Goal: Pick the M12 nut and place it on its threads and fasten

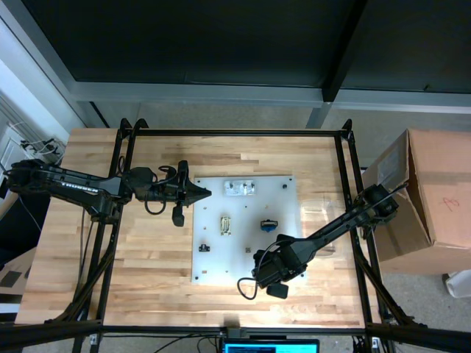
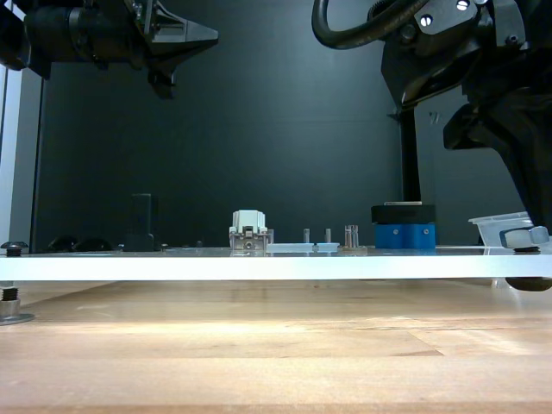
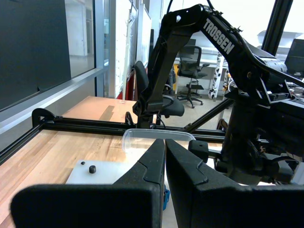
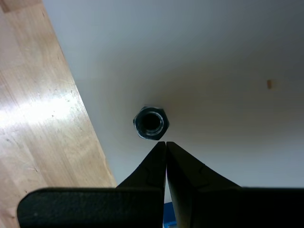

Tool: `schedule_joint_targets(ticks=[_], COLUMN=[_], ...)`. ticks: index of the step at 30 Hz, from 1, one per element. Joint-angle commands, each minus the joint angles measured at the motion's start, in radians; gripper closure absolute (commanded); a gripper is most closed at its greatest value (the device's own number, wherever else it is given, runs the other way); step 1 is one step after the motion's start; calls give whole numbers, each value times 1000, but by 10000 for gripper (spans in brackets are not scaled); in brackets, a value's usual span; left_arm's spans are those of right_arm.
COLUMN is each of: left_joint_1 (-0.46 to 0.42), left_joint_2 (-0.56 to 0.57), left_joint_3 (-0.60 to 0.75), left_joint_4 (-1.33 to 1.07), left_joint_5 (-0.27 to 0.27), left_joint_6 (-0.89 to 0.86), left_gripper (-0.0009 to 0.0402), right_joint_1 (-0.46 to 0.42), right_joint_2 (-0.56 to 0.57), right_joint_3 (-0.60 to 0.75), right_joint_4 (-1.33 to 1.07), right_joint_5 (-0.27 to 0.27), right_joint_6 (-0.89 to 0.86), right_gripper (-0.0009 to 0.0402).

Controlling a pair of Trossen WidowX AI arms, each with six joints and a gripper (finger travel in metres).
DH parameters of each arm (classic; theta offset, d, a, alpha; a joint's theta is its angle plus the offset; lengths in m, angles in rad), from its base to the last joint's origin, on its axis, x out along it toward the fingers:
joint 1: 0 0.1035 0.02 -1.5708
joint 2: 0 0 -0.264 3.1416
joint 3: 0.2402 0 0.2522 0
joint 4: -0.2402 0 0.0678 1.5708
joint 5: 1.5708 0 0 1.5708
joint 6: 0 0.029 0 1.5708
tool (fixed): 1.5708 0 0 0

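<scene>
**Nut on its stud, both hands closed**

Near edge first: the M12 nut (image 4: 151, 122) sits on its stud (image 2: 524, 251) at the lower right of the low view, free of any grip. The right hand (image 4: 165, 143) hangs over it, fingers pressed together on nothing (tips just beside the nut). Farther back, the left hand (image 1: 204, 193) hovers at the white board's (image 1: 243, 250) left edge, fingers likewise closed and empty.

Left gripper (image 3: 165, 141) hangs high, pointing inward, fingers (image 3: 148, 166) pressed together. Right gripper (image 4: 166, 142) points straight down, low, fingers together too
</scene>
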Motion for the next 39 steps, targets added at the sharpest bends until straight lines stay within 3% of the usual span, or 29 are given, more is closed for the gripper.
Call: schedule_joint_targets(ticks=[1, 5, 11, 22, 39], left_joint_1=[0, 0, 0, 0, 0], left_joint_2=[0, 0, 0, 0, 0], left_joint_3=[0, 0, 0, 0, 0], left_joint_4=[0, 0, 0, 0, 0], left_joint_5=[0, 0, 0, 1, 0], left_joint_6=[0, 0, 0, 0, 0], left_gripper=[393, 393, 393, 393, 393], right_joint_1=[0, 2, 3, 5, 5], right_joint_2=[-16, -33, -36, -36, -37], right_joint_3=[3, 3, 0, -55, -24], right_joint_4=[-1, 0, 13, 96, 76], right_joint_5=[-8, -17, 28, 27, 27], right_joint_6=[-2, -21, -34, -34, -35], right_gripper=[393, 393, 393, 393, 393])
